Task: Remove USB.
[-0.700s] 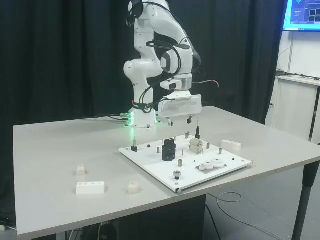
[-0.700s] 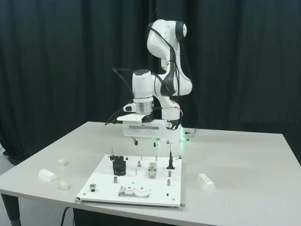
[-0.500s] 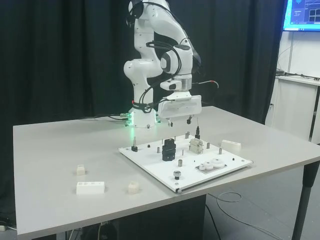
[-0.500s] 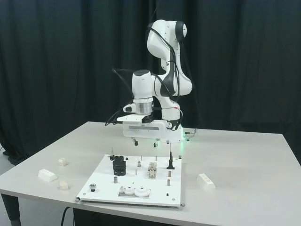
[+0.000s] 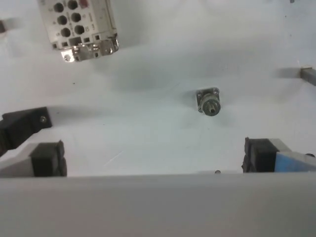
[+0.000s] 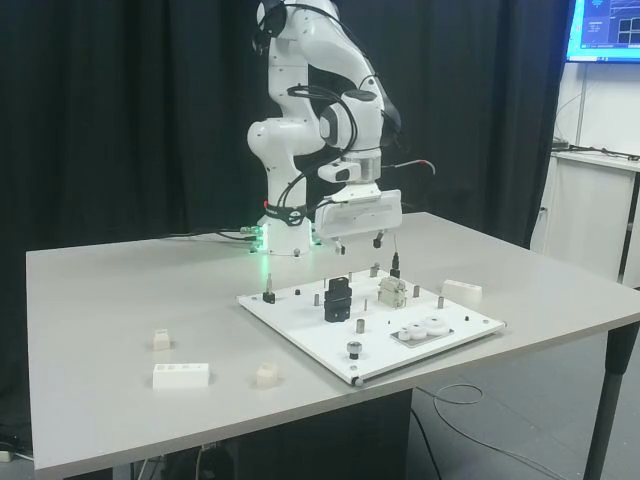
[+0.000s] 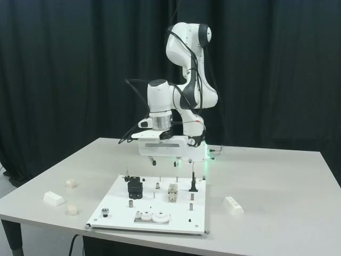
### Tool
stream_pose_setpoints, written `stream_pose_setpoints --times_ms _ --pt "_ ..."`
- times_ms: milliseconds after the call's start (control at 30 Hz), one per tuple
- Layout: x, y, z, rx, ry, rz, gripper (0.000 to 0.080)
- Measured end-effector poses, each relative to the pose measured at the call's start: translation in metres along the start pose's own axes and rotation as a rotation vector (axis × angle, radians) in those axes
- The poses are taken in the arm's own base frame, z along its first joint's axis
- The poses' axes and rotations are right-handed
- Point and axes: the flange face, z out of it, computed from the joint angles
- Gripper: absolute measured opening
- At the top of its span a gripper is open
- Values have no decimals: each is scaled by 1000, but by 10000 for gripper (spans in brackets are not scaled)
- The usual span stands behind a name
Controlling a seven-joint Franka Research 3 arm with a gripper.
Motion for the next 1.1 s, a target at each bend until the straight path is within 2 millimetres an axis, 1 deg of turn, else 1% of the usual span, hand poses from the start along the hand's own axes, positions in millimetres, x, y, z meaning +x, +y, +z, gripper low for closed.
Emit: stream_pose_setpoints --times_ms 367,1100 --pt "3 3 1 6 -7 20 800" --pt "15 17 0 51 -36 145 800"
